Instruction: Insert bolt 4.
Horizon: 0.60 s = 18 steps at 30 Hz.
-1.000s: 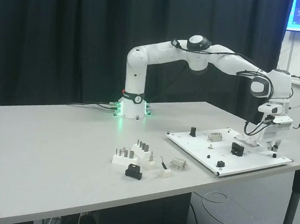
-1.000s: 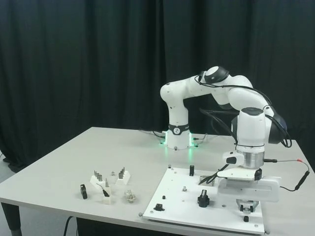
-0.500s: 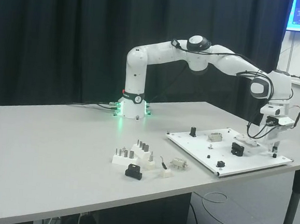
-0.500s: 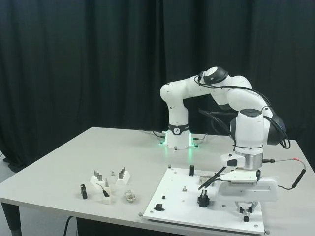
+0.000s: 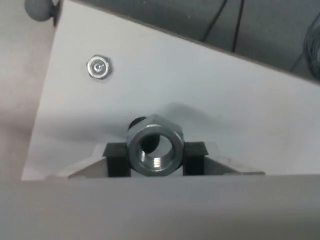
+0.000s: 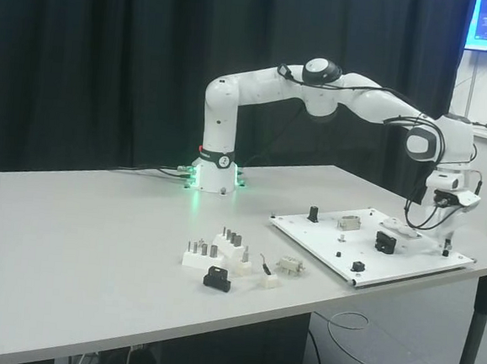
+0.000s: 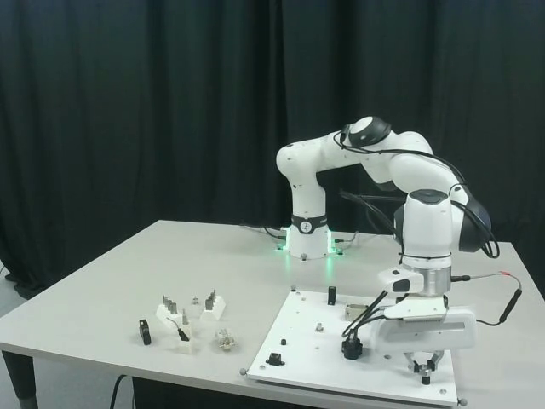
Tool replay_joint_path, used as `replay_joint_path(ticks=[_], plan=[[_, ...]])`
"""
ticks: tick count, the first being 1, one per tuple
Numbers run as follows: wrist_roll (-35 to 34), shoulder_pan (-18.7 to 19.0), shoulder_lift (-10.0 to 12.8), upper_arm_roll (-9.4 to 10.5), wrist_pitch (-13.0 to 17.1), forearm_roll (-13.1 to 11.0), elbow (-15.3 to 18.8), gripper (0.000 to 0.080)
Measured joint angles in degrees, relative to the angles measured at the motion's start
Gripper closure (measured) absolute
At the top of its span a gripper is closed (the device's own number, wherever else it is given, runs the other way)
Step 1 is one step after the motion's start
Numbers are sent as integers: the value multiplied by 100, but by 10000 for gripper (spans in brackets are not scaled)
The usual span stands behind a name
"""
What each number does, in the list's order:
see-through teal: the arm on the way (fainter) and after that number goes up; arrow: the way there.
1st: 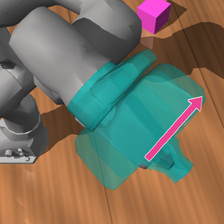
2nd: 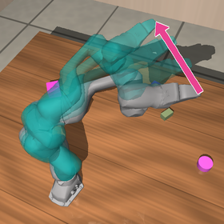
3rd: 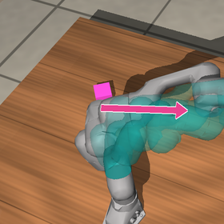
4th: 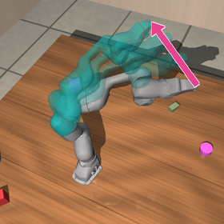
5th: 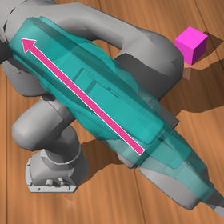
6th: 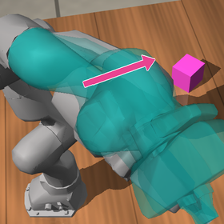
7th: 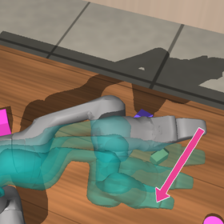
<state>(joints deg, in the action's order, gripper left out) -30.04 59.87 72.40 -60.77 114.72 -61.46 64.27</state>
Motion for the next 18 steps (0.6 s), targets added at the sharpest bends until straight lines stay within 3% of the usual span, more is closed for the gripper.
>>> replay_joint_path(ticks=[18], plan=[[765,-320,0,246,-215,1,-377,578]])
